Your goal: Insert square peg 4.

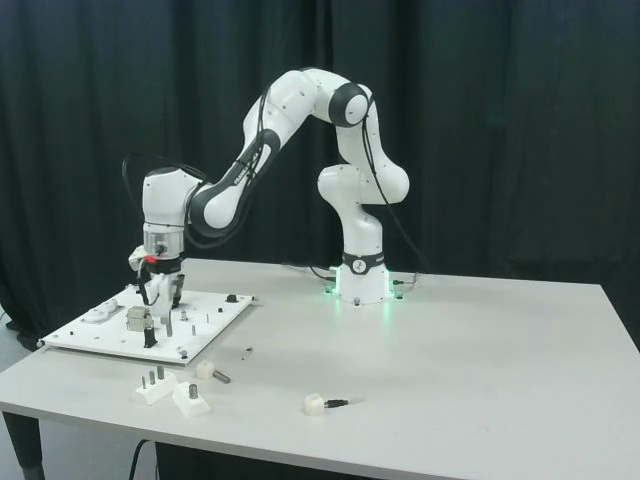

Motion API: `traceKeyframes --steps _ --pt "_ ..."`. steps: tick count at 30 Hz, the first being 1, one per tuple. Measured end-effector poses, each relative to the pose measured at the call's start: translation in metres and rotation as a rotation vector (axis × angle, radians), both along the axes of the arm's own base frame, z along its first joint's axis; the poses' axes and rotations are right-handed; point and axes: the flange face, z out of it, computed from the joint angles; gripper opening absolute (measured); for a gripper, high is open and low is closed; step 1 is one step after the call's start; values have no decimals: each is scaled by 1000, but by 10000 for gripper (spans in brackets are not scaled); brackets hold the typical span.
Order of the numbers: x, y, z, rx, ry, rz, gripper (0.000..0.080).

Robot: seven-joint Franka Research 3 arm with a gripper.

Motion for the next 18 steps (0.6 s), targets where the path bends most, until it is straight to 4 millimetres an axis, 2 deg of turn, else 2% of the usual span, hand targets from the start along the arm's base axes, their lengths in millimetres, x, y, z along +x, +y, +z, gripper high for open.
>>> traceKeyframes --steps 18 --pt "-4 5 -4 -26 3 -161 153"
